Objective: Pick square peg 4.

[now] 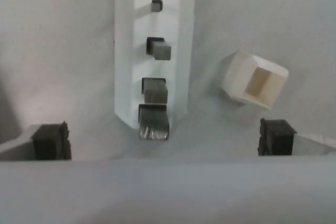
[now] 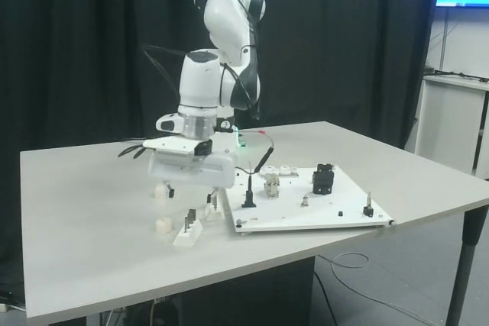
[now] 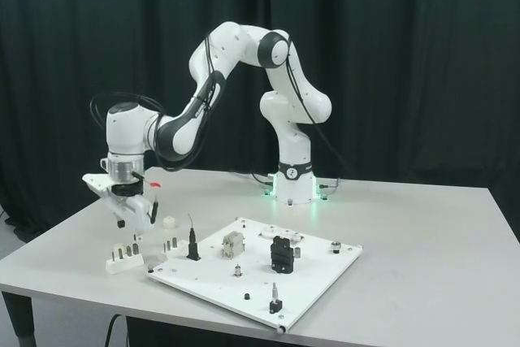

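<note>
peg: square peg 4 (image 1: 154, 123) stands at the end of the white holder (image 1: 126, 51) | handling: you likely find it rigid, light, smooth; grip two flat sides above the holder | gripper (image 1: 163, 140): fingers apart, empty

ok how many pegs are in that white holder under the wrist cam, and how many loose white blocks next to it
square pegs in the white holder: 4 (at)
loose white hollow block: 1
total: 5, not counting the holder
</note>
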Motion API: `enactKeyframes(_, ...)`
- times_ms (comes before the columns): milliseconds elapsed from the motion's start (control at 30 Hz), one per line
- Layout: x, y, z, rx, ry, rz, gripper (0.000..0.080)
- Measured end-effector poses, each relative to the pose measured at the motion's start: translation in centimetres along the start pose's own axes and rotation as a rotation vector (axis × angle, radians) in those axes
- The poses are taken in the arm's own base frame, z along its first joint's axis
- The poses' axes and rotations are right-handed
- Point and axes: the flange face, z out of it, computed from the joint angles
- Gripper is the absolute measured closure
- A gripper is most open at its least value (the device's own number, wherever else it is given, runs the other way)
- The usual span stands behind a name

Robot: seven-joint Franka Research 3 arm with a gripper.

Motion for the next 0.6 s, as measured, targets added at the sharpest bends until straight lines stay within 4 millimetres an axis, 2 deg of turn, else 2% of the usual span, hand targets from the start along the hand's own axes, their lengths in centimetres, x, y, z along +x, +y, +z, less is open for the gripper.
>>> enactKeyframes(200,0.1,0.3,1.1,-0.002,-0.024,0.015,0.0003)
enactKeyframes(600,-0.1,0.5,2.1,-0.015,-0.049,0.019,0.0003)
